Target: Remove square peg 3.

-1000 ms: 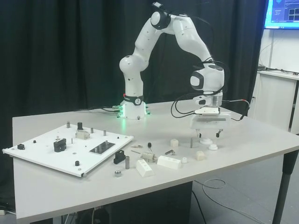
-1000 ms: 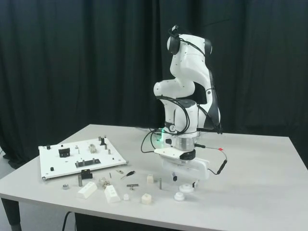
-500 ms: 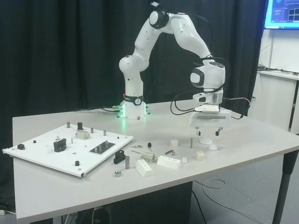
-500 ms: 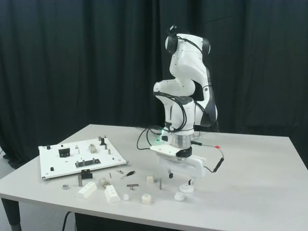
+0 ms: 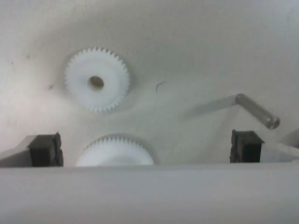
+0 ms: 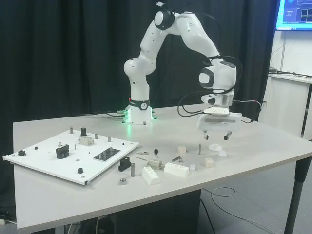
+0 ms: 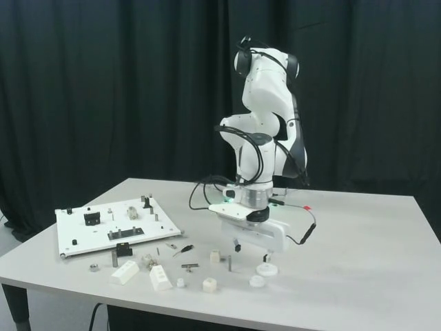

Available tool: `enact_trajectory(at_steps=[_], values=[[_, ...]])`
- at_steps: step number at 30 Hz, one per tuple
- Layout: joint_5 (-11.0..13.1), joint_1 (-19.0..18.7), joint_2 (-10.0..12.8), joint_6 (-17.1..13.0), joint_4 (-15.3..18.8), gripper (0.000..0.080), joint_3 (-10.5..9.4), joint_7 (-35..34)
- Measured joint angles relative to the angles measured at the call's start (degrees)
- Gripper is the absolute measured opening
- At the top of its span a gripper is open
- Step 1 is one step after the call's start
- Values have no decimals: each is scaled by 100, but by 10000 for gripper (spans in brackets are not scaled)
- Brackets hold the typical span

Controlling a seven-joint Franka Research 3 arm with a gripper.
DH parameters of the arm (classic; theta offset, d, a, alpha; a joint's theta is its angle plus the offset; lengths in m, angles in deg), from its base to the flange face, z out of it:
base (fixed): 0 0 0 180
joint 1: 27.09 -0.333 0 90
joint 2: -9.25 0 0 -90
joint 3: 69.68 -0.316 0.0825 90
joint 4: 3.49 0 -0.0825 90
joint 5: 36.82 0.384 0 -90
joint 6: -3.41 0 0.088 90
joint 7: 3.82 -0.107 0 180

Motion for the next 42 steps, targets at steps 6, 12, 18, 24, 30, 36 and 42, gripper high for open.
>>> enact_trajectory(at_steps=[6,12,18,24,30,36,42], values=[[-16,95,-9,184,-138,800,0,0],[-19,164,-9,373,-279,800,0,7],[-60,217,-9,520,-424,800,0,44],[-126,260,-9,665,-571,800,0,82],[-184,297,-9,830,-690,800,0,106],[-223,331,-8,891,-748,800,0,133],[-233,363,-7,984,-794,800,0,189]])
